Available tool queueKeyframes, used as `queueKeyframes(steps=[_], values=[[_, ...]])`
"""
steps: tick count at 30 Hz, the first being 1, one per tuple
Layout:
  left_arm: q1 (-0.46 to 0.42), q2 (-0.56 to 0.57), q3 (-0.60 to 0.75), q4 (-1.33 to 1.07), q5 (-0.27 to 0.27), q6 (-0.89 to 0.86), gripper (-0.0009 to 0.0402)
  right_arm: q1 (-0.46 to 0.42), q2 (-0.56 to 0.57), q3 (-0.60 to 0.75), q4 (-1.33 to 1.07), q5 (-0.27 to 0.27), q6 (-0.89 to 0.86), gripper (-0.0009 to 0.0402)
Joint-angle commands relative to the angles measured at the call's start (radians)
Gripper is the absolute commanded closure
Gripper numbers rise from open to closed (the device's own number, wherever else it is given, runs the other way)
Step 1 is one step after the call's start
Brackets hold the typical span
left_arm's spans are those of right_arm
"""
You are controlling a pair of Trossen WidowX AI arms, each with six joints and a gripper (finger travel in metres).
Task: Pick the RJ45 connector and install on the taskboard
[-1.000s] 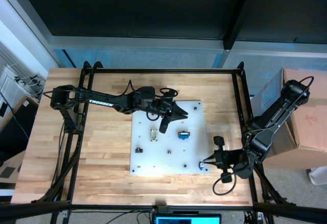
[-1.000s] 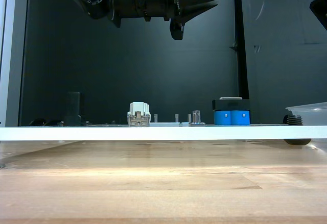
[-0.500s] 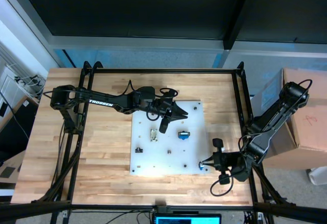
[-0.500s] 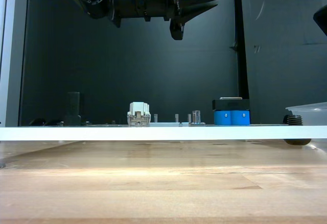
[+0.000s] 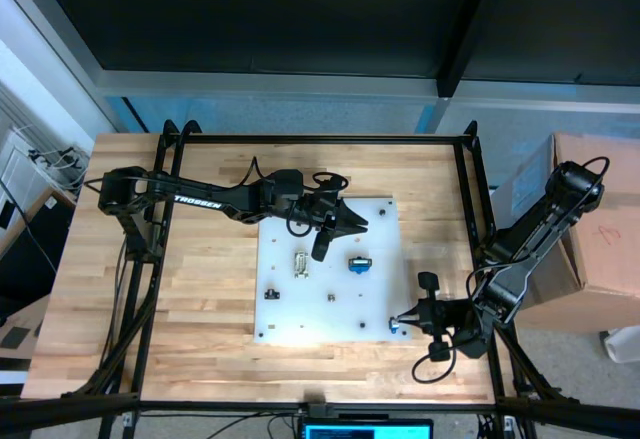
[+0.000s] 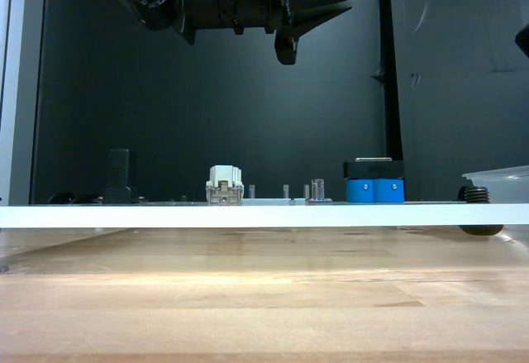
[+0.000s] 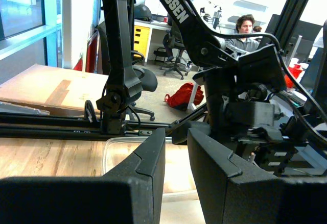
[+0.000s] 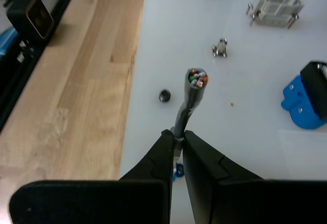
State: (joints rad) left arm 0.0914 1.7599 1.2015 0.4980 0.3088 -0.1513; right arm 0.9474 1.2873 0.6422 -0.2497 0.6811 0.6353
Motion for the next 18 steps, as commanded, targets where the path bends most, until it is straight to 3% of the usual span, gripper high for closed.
queueKeyframes(steps=[1, 11, 18], values=[[0.000, 0.000, 0.000, 0.000, 0.000, 0.000, 0.0336, 0.002, 0.000, -0.013, 0.003, -0.002, 0.008, 0.0393], [0.000, 0.000, 0.000, 0.000, 0.000, 0.000, 0.0335, 0.006, -0.004, -0.011, 0.005, -0.002, 0.002, 0.0393], [0.000, 0.000, 0.000, 0.000, 0.000, 0.000, 0.0335, 0.004, -0.068, 0.051, -0.085, 0.000, -0.017, 0.0393]])
